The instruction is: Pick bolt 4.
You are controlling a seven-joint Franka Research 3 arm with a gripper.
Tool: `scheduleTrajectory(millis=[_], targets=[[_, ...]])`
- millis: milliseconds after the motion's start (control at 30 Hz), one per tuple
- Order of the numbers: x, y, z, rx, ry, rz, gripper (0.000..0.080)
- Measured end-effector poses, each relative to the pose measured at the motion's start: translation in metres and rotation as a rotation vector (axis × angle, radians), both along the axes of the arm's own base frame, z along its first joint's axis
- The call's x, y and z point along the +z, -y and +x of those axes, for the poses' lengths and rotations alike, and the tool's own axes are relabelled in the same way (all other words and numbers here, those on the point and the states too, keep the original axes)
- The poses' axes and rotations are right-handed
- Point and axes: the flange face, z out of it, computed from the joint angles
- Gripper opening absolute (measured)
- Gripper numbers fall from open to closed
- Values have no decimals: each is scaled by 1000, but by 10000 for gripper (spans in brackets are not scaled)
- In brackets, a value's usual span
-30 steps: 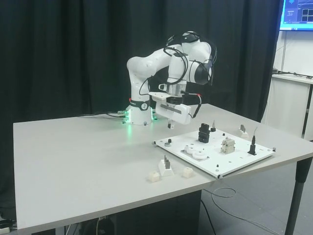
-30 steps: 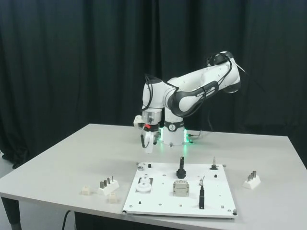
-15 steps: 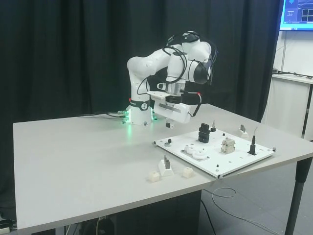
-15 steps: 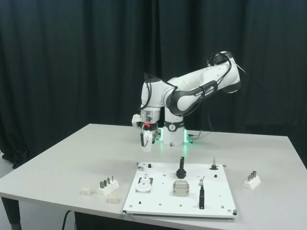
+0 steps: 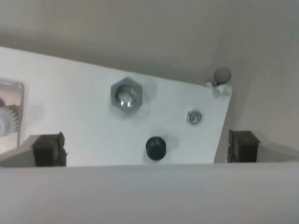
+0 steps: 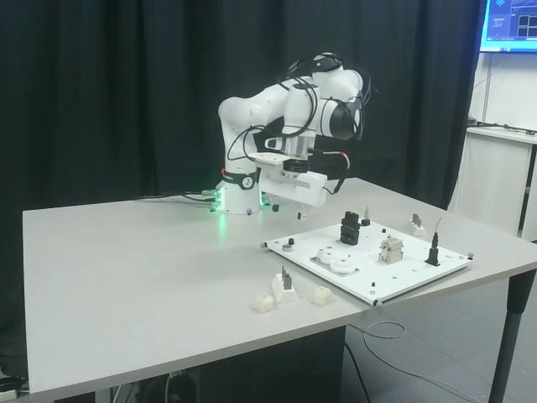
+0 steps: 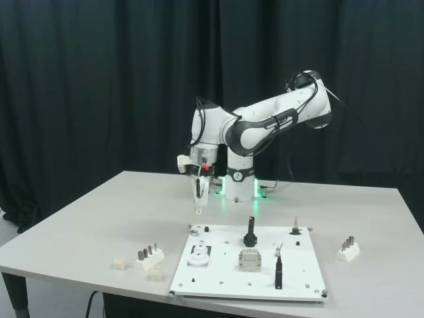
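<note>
Bolt 4 cannot be singled out with certainty: short grey metal bolts (image 7: 148, 251) are seen standing upright in a small white block holder (image 7: 147, 261) on the grey table (image 7: 93, 225), just beside one side of the flat white assembly board (image 7: 218, 278), and more are held in a second white block holder (image 7: 347, 250) off the board's opposite side. The bolts are presumably kept upright in these holders so that their heads are offered to a grasp from above. The white arm's two-finger gripper (image 5: 145, 147) is hung above a corner of the board, well apart from both holders. Its black finger pads (image 5: 46, 149) are set wide apart, with nothing held between them. In the wrist view only the board's corner is framed: a large grey hexagonal metal nut (image 5: 125, 95), a small grey hexagonal nut (image 5: 194, 116), a round black knob (image 5: 156, 147) and a grey ball-shaped foot (image 5: 222, 74) at the very corner. No bolt is seen there, so it is judged that the pick is not yet begun and that the gripper must first be brought over the right holder.
</note>
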Motion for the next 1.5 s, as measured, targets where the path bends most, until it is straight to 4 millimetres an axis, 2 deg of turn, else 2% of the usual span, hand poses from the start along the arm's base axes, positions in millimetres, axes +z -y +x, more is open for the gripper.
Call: scheduleTrajectory(millis=[33, 67, 367, 400, 567, 900, 1500], targets=[[1, 2, 0, 16, 1, -2, 672], [3, 3, 1, 31, 2, -3, 767], [9, 21, 4, 124, 12, 7, 767], [9, 23, 5, 130, 15, 11, 793], [8, 33, 6, 163, 26, 36, 800], [-7, 40, 8, 155, 19, 78, 800], [-42, 32, 23, 152, -3, 88, 800]])
